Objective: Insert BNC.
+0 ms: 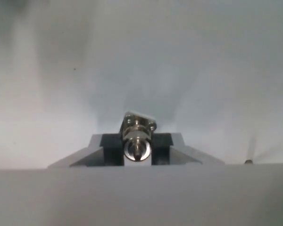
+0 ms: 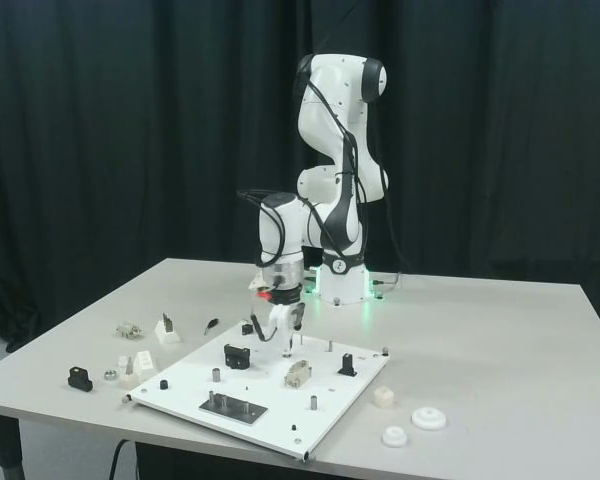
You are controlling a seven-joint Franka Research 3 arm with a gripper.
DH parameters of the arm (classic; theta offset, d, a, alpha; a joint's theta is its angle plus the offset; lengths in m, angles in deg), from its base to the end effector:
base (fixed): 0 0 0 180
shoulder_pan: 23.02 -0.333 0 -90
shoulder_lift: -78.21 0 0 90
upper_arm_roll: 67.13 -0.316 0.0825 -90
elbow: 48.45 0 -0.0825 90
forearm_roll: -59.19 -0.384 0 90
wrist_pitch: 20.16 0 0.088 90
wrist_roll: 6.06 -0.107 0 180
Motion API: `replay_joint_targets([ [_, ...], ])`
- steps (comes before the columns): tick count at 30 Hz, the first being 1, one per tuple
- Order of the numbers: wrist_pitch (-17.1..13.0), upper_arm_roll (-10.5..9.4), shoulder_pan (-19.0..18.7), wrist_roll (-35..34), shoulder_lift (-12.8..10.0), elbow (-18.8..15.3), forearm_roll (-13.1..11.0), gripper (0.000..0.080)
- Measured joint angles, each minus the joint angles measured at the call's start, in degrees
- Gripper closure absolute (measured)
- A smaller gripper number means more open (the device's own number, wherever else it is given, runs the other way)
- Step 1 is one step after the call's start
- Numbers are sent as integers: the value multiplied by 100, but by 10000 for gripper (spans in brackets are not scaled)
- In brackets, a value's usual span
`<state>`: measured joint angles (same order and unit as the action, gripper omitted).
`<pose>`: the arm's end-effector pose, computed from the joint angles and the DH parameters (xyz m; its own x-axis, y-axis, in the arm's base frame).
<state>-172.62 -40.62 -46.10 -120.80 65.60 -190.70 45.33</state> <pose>0.4713 -0.0424 0.2117 -0.6428 -0.7660 -0.0063 -0.7660 0.6427 0.0139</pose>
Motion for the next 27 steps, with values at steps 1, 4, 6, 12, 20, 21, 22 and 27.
replay_joint_targets([
  [1,2,1,0,-69,-1,2,0,682],
  [4,5,2,0,-258,-4,5,0,682],
  [6,9,2,0,-373,-6,9,-1,682],
  [12,35,3,0,-622,-13,24,-7,682],
  [20,99,8,0,-879,-27,58,-15,682],
  [21,102,8,0,-891,-28,60,-15,682],
  [22,105,9,0,-897,-30,62,-16,682],
  [27,108,9,0,-912,-33,65,-18,682],
])
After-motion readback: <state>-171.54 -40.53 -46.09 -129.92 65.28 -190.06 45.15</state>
